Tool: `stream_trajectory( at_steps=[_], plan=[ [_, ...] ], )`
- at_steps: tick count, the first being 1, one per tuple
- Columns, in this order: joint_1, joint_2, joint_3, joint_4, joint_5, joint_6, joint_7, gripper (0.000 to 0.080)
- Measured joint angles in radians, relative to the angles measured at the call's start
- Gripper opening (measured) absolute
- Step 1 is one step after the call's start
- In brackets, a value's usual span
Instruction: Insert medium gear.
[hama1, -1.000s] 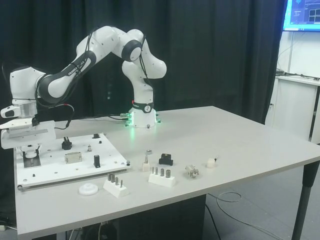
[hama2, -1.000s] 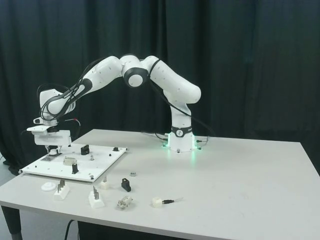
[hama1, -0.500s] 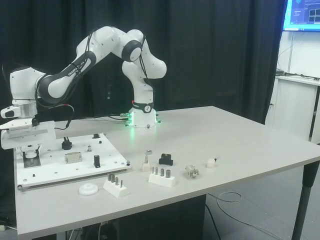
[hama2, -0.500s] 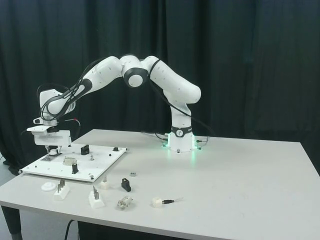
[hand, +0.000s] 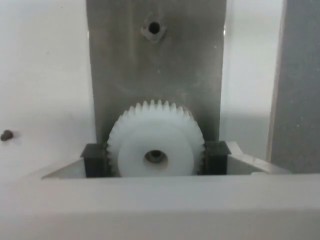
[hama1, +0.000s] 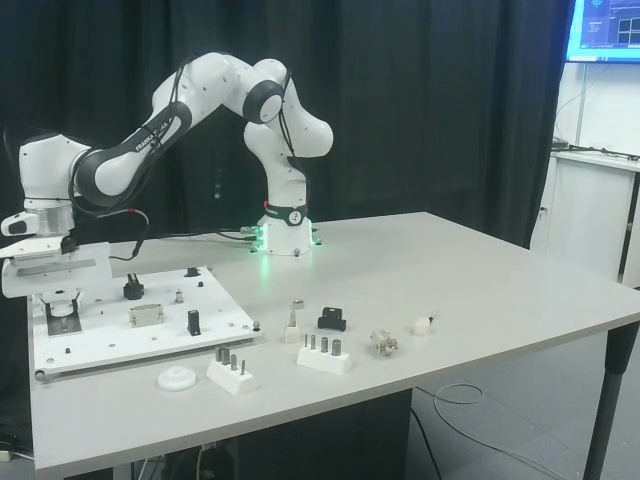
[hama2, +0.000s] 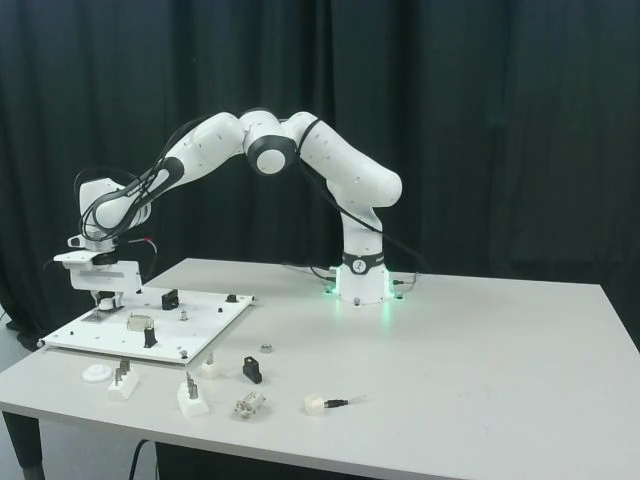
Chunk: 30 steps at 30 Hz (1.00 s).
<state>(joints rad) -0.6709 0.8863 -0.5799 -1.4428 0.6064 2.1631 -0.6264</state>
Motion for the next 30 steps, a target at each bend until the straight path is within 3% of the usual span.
stream_trajectory(
  at_steps=[30],
  plan=[
    [0.001,0.000,0.000,0.000,0.002,-0.005,0.350,0.0399]
  ],
)
